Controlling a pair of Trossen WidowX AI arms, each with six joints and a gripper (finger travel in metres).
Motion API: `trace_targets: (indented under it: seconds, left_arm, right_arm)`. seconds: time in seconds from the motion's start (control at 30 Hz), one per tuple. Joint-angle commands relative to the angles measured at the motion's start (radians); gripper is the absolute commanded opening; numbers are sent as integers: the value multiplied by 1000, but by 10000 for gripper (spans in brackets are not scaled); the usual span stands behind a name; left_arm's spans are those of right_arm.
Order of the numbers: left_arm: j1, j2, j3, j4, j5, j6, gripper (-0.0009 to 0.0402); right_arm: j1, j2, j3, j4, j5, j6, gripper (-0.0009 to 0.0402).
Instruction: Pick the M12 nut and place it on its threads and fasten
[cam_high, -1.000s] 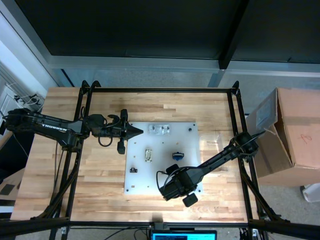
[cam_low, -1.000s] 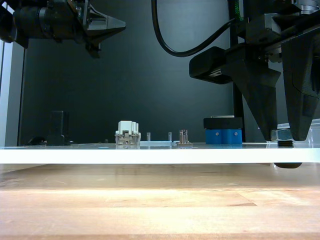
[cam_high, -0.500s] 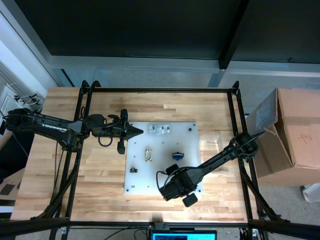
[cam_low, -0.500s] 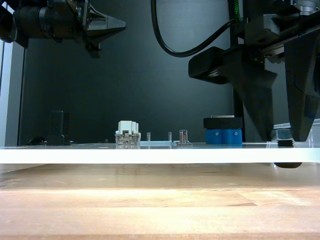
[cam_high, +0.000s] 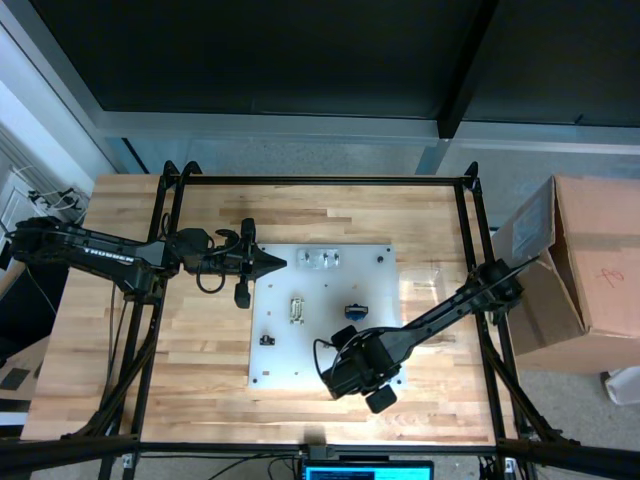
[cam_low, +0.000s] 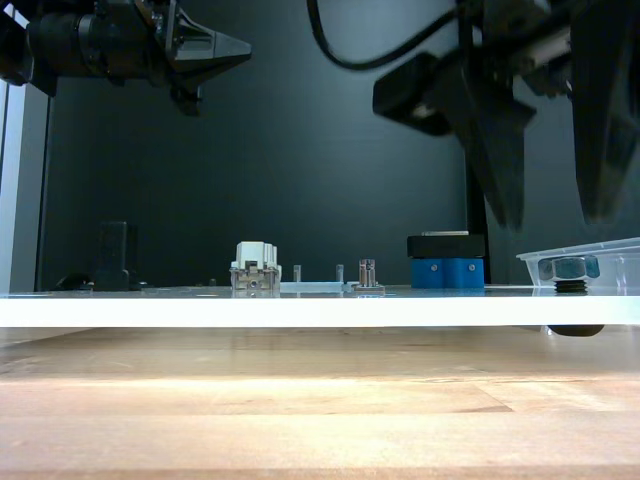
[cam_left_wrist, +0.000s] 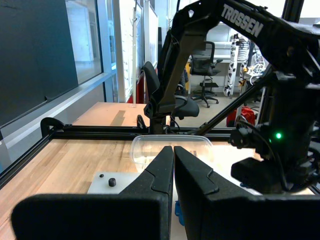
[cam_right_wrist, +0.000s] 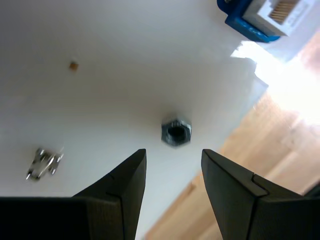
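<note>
Silver nut (cam_low: 568, 267), hidden in high view, sits bore-up on ribbed stud (cam_low: 571, 286) below spread right tool (cam_low: 553, 218); left tool (cam_high: 278, 263) pressed together over board's (cam_high: 320, 345) left edge.

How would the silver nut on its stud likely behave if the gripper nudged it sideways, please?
The nut sits atop the ribbed stud, so a sideways nudge would probably not slide it off. Its flat hex sides suggest a firm, non-rolling grip. The open right gripper hangs above it; the shut left gripper hovers over the board's far left edge.
</note>
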Motion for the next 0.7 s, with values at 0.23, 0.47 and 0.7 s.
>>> trace_targets:
  seconds: [0.23,0.47,0.7]
  left_arm:
    - [0,0,0,0,0,0,0]
    - [0,0,0,0,0,0,0]
    - [0,0,0,0,0,0,0]
  right_arm:
    - [0,-80,1,-51,3,-443,153]
    - [-2,-109,1,-80,27,-815,153]
    - [0,-101,1,-132,27,-1410,153]
